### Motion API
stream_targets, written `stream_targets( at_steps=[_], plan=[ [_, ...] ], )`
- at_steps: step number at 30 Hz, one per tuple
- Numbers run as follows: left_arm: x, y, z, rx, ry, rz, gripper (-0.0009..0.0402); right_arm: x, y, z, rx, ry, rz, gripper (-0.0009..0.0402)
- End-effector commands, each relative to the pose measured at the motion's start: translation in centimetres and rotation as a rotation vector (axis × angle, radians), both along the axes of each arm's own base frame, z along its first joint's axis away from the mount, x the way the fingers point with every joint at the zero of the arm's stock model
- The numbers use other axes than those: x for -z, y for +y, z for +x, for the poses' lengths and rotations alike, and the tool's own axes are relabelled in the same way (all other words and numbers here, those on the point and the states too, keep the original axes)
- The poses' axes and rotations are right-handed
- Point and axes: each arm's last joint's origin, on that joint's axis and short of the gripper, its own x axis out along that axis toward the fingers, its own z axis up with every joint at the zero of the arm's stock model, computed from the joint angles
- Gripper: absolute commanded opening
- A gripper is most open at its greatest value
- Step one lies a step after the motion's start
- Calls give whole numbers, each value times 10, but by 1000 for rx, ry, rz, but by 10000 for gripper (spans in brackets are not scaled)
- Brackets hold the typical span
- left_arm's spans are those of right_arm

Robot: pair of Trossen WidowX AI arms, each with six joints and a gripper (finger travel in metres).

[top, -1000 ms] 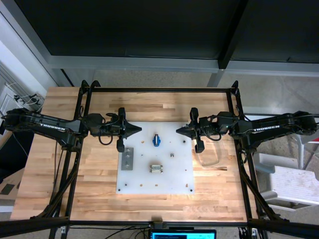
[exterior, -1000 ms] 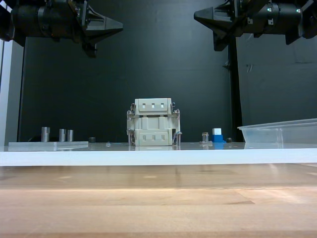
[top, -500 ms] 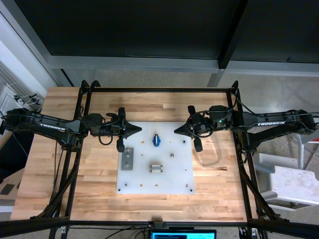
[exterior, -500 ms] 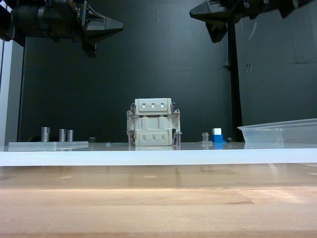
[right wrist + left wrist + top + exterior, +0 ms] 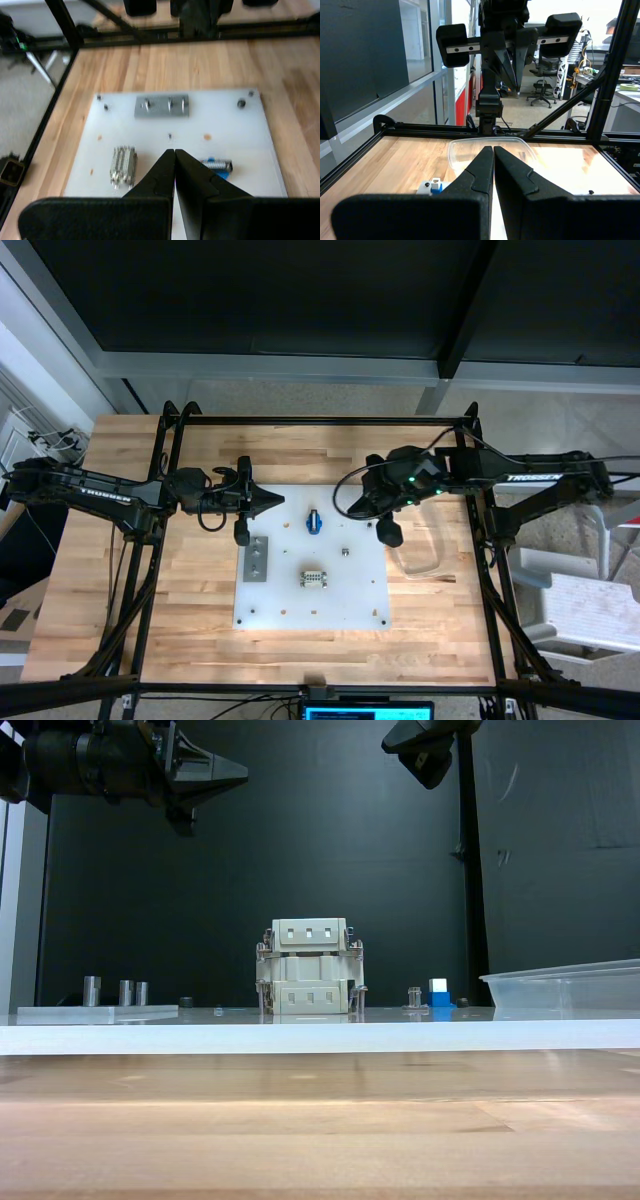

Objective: Remove the HAN10-E connector and place it in the container

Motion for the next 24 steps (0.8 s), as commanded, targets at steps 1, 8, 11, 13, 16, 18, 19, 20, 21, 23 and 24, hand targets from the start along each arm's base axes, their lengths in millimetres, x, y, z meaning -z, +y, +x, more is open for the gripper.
stream_targets(
  at_steps=[1, 8, 11, 13, 16, 18, 19, 20, 21, 23, 24],
  plan=[
    [0, 0, 0, 0, 0, 0, 0, -4, 1, 9, 2, 91, 2, 0],
    [0, 0, 0, 0, 0, 0, 0, -5, 5, 26, 66, 269, -60, 0],
    [0, 0, 0, 0, 0, 0, 0, -3, 9, 34, 83, 315, -55, 0],
    [0, 0, 0, 0, 0, 0, 0, -3, 12, 38, 93, 344, -45, 0],
    [0, 0, 0, 0, 0, 0, 0, -1, 18, 45, 87, 376, -42, 0],
    [0, 0, 0, 0, 0, 0, 0, 2, 22, 50, 99, 397, -44, 0],
    [0, 0, 0, 0, 0, 0, 0, 4, 25, 52, 102, 413, -43, 0],
    [0, 0, 0, 0, 0, 0, 0, 6, 27, 54, 107, 430, -39, 0],
    [0, 0, 0, 0, 0, 0, 0, 8, 28, 57, 110, 443, -33, 0],
    [0, 0, 0, 0, 0, 0, 0, 11, 31, 61, 116, 462, -25, 0],
    [0, 0, 0, 0, 0, 0, 0, 12, 33, 63, 117, 473, -24, 0]
  ],
)
